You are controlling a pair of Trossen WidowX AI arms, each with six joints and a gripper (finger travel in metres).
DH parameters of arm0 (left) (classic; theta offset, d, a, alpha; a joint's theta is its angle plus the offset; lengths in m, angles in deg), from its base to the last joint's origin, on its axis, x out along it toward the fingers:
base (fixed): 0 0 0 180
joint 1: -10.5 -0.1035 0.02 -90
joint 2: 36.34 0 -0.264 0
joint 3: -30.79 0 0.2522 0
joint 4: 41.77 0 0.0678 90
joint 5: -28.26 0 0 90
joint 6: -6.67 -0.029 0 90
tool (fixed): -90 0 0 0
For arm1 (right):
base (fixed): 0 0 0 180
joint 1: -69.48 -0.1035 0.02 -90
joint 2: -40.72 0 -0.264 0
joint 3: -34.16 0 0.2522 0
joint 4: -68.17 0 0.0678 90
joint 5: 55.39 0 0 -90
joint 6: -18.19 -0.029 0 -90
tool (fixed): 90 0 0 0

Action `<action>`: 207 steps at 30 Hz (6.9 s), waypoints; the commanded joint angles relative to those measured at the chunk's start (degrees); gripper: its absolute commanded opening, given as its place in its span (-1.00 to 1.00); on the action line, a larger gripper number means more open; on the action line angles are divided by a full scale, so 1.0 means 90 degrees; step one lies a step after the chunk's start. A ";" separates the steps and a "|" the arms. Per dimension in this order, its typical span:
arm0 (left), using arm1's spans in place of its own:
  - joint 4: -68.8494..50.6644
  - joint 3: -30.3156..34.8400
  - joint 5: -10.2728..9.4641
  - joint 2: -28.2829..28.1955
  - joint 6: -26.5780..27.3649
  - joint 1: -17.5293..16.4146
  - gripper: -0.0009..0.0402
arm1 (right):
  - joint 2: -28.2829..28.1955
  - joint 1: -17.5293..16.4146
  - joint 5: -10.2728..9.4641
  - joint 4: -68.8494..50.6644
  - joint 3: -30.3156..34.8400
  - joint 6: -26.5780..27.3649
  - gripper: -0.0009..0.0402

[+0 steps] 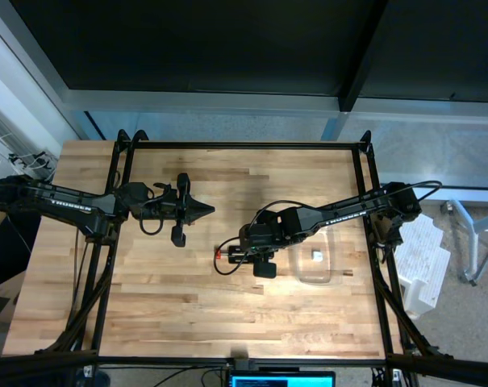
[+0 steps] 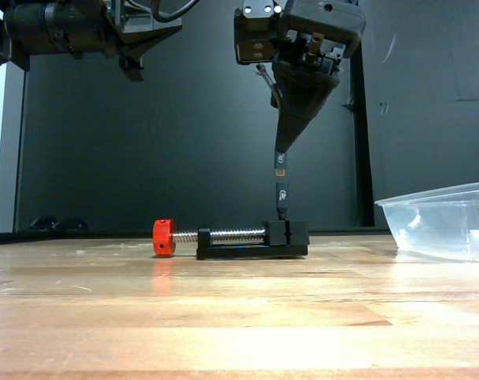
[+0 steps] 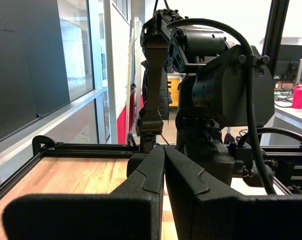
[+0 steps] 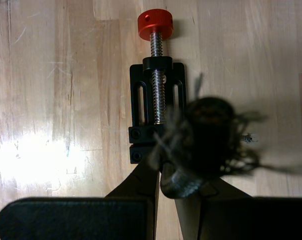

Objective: Pick the USB-C connector and install on taskboard

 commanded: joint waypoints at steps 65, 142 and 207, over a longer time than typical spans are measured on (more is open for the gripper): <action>0.0000 0.0002 0.0000 -0.0002 0.0000 0.0000 -0.96 | -0.0005 0.0000 0.0153 0.0075 -0.0117 0.0083 -0.96; 0.0000 0.0002 0.0000 -0.0002 0.0000 0.0000 -0.96 | -0.0005 -0.0034 0.0165 0.0656 -0.0775 0.0248 -0.96; 0.0000 0.0002 0.0000 -0.0002 0.0000 0.0000 -0.96 | 0.0185 -0.0063 0.0223 0.0427 -0.0449 0.0527 -0.96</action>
